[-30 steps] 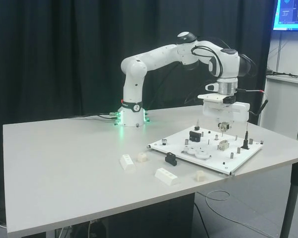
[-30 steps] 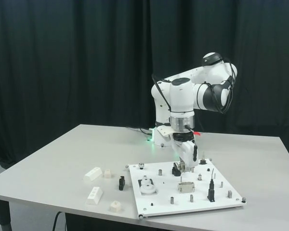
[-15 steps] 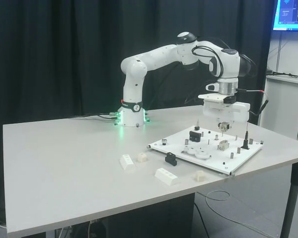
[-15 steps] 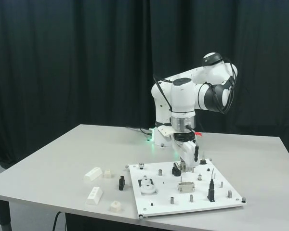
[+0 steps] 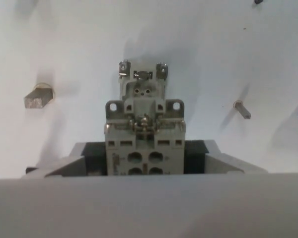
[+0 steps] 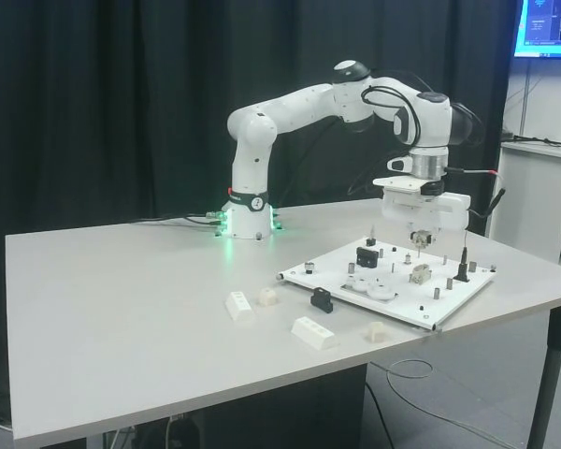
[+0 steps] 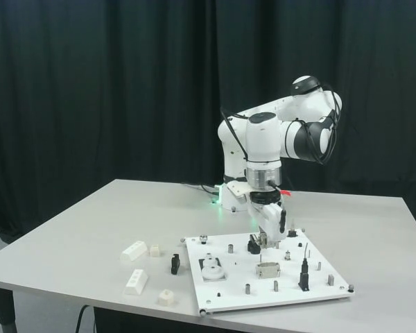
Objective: Place waterproof.
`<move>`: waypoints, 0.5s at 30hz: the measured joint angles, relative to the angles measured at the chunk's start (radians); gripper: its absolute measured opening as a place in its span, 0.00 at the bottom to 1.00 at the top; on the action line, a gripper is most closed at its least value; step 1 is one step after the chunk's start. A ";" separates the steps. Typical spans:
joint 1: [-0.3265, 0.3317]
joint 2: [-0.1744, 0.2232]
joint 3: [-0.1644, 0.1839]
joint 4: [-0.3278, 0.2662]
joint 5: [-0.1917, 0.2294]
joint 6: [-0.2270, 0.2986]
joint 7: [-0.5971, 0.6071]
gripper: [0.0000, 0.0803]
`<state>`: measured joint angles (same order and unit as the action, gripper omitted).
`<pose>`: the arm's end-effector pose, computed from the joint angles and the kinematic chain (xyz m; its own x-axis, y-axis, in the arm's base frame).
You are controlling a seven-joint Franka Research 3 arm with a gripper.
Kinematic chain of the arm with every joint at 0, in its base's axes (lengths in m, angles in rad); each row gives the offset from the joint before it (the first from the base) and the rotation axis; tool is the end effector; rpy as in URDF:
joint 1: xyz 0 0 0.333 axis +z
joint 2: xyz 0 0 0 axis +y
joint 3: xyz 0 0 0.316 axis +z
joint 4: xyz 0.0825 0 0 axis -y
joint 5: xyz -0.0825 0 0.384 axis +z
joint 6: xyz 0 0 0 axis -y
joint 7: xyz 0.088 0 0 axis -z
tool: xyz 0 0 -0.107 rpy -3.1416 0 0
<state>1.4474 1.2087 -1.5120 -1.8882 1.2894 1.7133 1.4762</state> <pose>0.5821 0.1770 0.2955 -0.3103 -0.9493 -0.0494 -0.9506 0.3099 0.0166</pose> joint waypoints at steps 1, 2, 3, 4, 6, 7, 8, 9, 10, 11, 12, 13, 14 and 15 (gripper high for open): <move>0.000 0.000 0.000 0.000 0.000 0.000 0.000 0.39; 0.000 0.000 0.000 0.000 0.000 0.000 0.000 0.39; 0.001 0.000 0.000 0.000 0.000 0.001 0.000 0.39; 0.001 0.000 0.000 0.000 0.000 0.001 0.000 0.39; 0.001 0.000 0.000 0.000 -0.001 0.004 -0.002 0.39; 0.001 0.000 0.000 0.001 -0.002 0.006 -0.006 0.39; 0.001 0.000 0.000 0.001 -0.003 0.010 -0.014 0.39; 0.001 0.000 0.000 0.001 -0.005 0.015 -0.021 0.39; 0.001 0.000 0.000 0.001 -0.008 0.022 -0.028 0.39; 0.001 0.001 0.000 0.001 -0.011 0.029 -0.034 0.39; 0.001 0.001 0.000 0.001 -0.014 0.036 -0.039 0.39; 0.000 0.001 0.000 0.001 -0.018 0.046 -0.043 0.39; -0.001 0.001 0.000 0.001 -0.023 0.055 -0.048 0.39; -0.003 0.001 0.000 0.001 -0.028 0.066 -0.053 0.39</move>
